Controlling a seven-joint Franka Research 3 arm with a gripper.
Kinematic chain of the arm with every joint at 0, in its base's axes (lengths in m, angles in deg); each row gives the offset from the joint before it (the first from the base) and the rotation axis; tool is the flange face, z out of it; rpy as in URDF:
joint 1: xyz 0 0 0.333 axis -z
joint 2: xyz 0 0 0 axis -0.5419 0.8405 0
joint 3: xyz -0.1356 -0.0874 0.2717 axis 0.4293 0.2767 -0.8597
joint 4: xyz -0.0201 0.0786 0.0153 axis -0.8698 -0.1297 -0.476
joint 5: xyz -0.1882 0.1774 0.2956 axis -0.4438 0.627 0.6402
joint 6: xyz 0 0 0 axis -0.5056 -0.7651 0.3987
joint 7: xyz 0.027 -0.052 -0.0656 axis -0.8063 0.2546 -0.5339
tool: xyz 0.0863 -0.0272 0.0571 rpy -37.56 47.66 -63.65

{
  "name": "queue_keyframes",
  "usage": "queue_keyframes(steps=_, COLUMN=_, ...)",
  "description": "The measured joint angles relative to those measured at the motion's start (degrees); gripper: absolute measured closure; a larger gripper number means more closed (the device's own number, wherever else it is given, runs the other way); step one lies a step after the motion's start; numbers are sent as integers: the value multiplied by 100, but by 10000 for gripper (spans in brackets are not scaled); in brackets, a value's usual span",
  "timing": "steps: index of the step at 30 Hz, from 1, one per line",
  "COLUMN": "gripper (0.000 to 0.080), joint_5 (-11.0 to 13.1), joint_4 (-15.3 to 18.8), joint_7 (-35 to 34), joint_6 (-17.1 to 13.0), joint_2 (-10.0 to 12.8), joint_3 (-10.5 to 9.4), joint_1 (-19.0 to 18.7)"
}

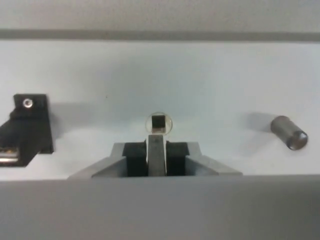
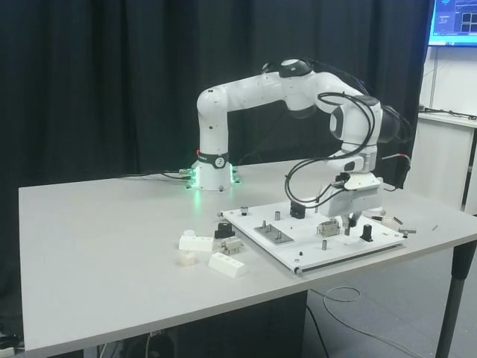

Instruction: Place round peg 3.

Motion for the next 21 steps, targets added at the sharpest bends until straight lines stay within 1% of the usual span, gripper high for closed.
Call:
queue_keyframes(steps=6, gripper=725, joint_5=0, joint_4=-41, joint_7=-1, joint_6=93, joint_2=-2, joint_3=103, joint_1=0)
queue_keyframes(steps=17, gripper=725, joint_5=0, joint_4=-53, joint_7=-1, joint_6=99, joint_2=-2, joint_3=117, joint_1=-1)
queue_keyframes(steps=21, gripper=725, joint_5=0, joint_4=-68, joint_7=-13, joint_6=184, joint_2=-5, joint_3=121, joint_1=-12)
